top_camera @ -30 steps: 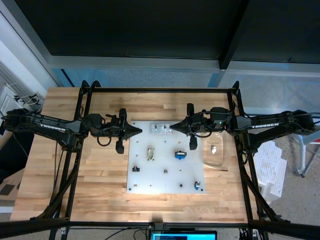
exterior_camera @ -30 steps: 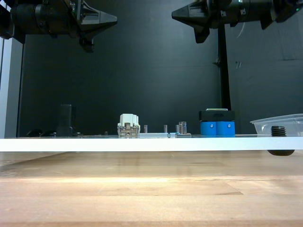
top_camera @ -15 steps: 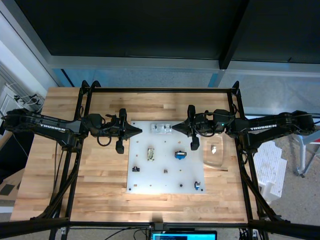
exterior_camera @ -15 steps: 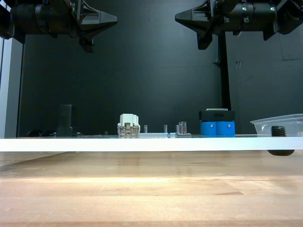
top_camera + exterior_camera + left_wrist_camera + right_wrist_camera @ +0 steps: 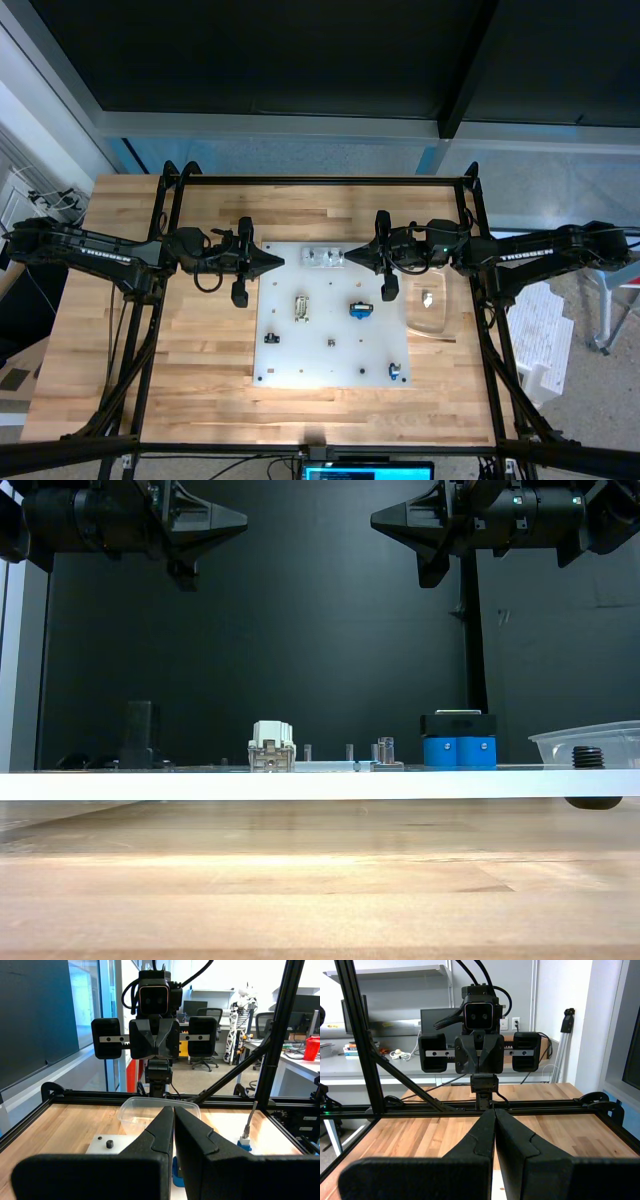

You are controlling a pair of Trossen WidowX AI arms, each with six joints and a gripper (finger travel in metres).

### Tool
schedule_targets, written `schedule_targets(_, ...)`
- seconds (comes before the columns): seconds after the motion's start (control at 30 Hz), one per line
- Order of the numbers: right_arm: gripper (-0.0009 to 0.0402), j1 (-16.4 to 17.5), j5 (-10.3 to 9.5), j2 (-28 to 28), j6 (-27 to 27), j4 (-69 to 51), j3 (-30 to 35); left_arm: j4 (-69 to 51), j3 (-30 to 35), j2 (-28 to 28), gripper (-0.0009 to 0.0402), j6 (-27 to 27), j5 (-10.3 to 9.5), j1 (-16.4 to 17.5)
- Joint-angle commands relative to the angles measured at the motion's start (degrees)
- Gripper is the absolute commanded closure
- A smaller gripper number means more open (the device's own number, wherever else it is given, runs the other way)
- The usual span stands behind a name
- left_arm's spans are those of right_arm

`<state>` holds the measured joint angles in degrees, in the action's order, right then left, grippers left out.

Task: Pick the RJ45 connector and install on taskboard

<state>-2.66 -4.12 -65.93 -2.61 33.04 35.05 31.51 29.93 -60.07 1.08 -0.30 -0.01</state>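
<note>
Two black robot arms are shown held high above a wooden table (image 5: 200, 380), one reaching in from each side over a white board (image 5: 300, 365). The left gripper (image 5: 173, 1110) is poised above the board's far left corner, and the right gripper (image 5: 495, 1112) above the middle of its far edge. On each, the fingers are pressed together and nothing is held between them. In the left wrist view the connector (image 5: 245, 1136) is seen standing upright in the small blue jack (image 5: 244, 1146) at the board's near right corner, with its grey cable (image 5: 251, 1117) rising free above it. In the clear tray (image 5: 430, 328), just beside the board's right edge, only the white block (image 5: 427, 298) is shown. The task is judged to be nearly or wholly done. Whether the plug is latched fully home cannot be told. If it is not, it could be levered out by the pull of the unsupported cable, or the cable could be snagged by an arm brought low across that corner.
</note>
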Motion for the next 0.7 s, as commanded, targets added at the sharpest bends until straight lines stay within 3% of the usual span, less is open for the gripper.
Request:
schedule_targets(0.03, 0.0393, 0.0, 0.04, 0.0, 0.1, 0.0, -0.1, 0.0, 0.0, 0.0, 0.0393, 0.0, 0.02, 0.0)
schedule_targets(0.7, 0.0393, 0.0, 0.11, 1.7, 0.0, 0.3, -1.7, 0.0, 0.0, 0.0, 0.0393, 0.0, 0.02, 0.0)
